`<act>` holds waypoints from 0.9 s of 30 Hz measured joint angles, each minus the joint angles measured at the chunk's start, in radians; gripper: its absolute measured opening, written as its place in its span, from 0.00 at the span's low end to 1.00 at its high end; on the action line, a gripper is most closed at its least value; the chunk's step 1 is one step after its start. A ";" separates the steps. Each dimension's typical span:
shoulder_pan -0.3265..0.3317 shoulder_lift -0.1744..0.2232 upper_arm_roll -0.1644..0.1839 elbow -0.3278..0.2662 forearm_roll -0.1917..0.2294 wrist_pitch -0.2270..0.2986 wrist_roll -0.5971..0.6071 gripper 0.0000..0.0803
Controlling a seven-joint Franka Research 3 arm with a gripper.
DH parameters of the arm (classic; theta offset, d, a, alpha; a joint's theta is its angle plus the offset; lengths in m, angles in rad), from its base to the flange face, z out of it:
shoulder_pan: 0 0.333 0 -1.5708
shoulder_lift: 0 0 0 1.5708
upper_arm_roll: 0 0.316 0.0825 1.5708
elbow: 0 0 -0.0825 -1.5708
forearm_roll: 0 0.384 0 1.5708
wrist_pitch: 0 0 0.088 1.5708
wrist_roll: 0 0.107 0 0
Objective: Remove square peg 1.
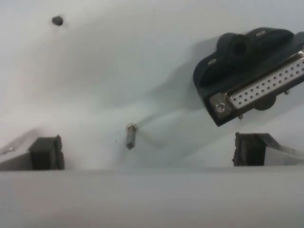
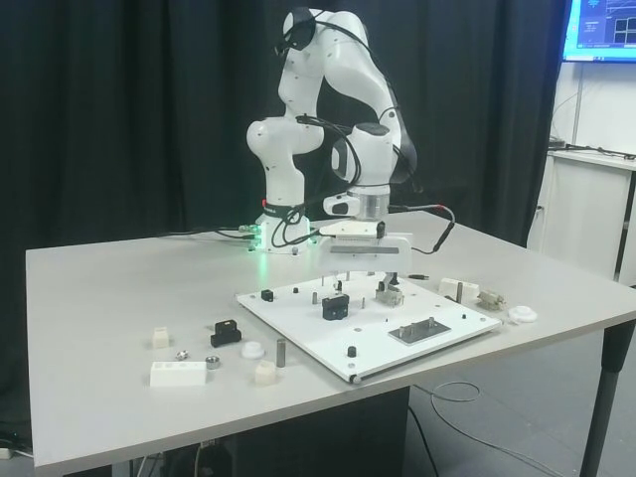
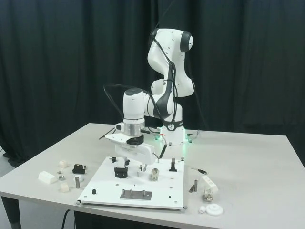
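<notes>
Gripper: hovering over the board, fingers spread, grasping nothing.
Peg: possibly the small upright pin, standing on the board between the fingertips.
Connector: sitting near the board's middle.

White arm on a grey table; white board carries a black connector block with a white dotted face; black curtain; green light.

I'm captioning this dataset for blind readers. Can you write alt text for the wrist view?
Looking down between two open black fingertips, the gripper hovers over a white board with a small grey upright pin between them. A black multi-pin connector sits off to one side.
</notes>
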 joint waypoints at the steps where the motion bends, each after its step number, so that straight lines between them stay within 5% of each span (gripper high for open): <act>1: 0.000 0.001 0.000 0.000 0.000 0.000 0.000 1.00; 27: 0.000 0.052 0.022 -0.002 0.005 0.040 0.000 1.00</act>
